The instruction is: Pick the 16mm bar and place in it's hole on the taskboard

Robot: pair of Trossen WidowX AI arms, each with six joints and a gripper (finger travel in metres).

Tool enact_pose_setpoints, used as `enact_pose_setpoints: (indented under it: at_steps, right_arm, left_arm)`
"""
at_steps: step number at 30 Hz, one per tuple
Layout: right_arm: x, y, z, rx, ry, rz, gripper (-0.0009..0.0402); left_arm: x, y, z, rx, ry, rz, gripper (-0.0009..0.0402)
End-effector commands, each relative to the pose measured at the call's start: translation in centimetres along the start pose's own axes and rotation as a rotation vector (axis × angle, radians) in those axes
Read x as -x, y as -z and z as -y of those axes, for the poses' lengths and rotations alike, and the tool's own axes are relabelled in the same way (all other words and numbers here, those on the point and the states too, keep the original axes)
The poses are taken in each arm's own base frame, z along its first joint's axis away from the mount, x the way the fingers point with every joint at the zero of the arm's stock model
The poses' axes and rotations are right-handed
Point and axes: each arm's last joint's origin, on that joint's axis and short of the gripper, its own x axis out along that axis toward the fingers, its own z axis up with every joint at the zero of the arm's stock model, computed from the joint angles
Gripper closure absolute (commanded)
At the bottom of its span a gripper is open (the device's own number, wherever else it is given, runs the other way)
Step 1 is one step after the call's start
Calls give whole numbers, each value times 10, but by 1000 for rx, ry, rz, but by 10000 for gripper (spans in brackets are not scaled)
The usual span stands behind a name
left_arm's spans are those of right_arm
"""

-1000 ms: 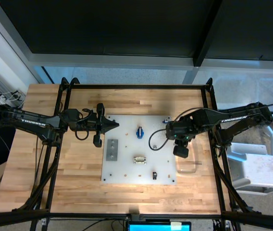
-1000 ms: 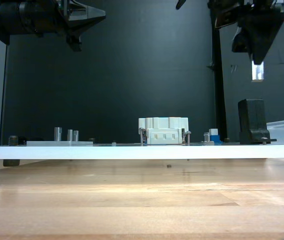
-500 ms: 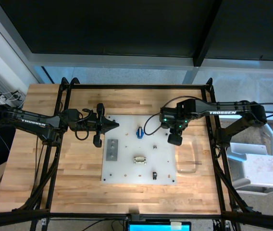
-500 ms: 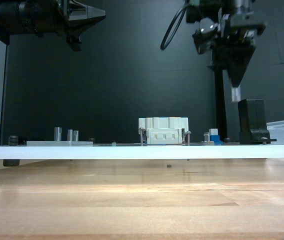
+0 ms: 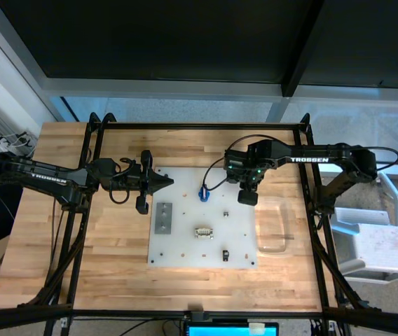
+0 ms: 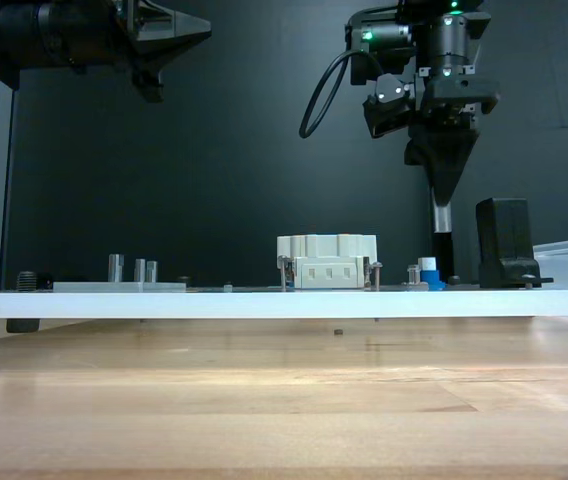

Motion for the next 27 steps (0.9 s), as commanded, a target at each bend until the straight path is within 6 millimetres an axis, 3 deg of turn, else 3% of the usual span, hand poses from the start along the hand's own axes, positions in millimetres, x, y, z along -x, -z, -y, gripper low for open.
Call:
enact_pose_setpoints:
  at_steps: [1, 14, 27]
  right_arm:
    - [3, -4, 2, 10, 2, 31, 392]
    - [16, -42, 13, 132, 20, 74, 392]
    - [5, -61, 25, 221, 24, 38, 392]
  left_arm:
    - [0, 0, 0, 0, 0, 0, 393]
    - [0, 0, 0, 0, 0, 0, 393]
    - [0, 0, 0, 0, 0, 0, 393]
